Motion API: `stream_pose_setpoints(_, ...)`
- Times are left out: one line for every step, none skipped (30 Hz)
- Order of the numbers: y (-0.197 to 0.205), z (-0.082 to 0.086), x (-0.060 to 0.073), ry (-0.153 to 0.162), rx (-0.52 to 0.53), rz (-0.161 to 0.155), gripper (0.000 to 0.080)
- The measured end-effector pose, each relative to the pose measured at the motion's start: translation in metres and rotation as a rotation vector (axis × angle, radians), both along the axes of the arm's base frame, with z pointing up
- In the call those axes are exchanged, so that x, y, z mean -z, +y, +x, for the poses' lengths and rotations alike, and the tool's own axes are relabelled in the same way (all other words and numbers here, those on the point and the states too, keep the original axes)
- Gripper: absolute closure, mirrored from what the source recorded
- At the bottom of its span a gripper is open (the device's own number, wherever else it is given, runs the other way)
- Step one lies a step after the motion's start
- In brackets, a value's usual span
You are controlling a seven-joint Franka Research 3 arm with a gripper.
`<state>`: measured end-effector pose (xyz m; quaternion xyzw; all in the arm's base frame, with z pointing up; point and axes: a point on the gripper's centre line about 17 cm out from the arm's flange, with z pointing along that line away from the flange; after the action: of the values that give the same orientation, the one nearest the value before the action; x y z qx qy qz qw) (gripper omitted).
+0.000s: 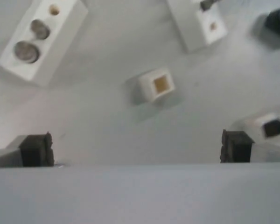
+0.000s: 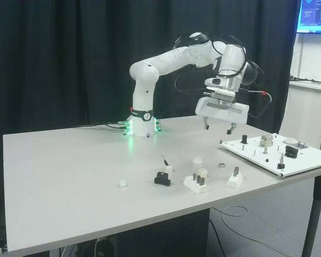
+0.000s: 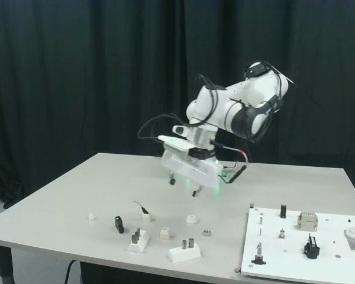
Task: Pick square peg 3.
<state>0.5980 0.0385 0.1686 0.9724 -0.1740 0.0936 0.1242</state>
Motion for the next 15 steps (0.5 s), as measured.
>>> stream_pose_setpoints(-0.005, 0.002, 0.0, 0.005, -0.016, -0.001, 0.0003)
stream_pose_setpoints(-0.01, 0.003, 0.0, 0.009, -0.032, 0.0, 0.0003)
stream_pose_setpoints(-0.015, 0.005, -0.001, 0.013, -0.048, 0.0, 0.0003)
stream_pose_setpoints(-0.019, 0.007, -0.001, 0.017, -0.065, 0.001, 0.0003)
stream_pose_setpoints(-0.024, 0.009, 0.0, 0.022, -0.082, 0.001, 0.0003)
stream_pose_setpoints(-0.028, 0.01, 0.0, 0.026, -0.096, 0.001, 0.0003)
stream_pose_setpoints(-0.033, 0.012, 0.0, 0.03, -0.111, 0.002, 0.0003)
stream_pose_setpoints(-0.037, 0.014, 0.0, 0.034, -0.125, 0.003, 0.0003)
stream_pose_setpoints(-0.041, 0.016, 0.001, 0.039, -0.138, 0.004, 0.0003)
stream_pose_setpoints(-0.045, 0.018, 0.001, 0.042, -0.149, 0.006, 0.0003)
stream_pose_setpoints(-0.049, 0.02, 0.002, 0.046, -0.158, 0.009, 0.0003)
stream_pose_setpoints(-0.052, 0.022, 0.003, 0.049, -0.166, 0.012, 0.0003)
stream_pose_setpoints(-0.055, 0.025, 0.004, 0.052, -0.174, 0.014, 0.0003)
stream_pose_setpoints(-0.058, 0.027, 0.006, 0.057, -0.183, 0.017, 0.0003)
stream_pose_setpoints(-0.061, 0.029, 0.007, 0.062, -0.19, 0.021, 0.0003)
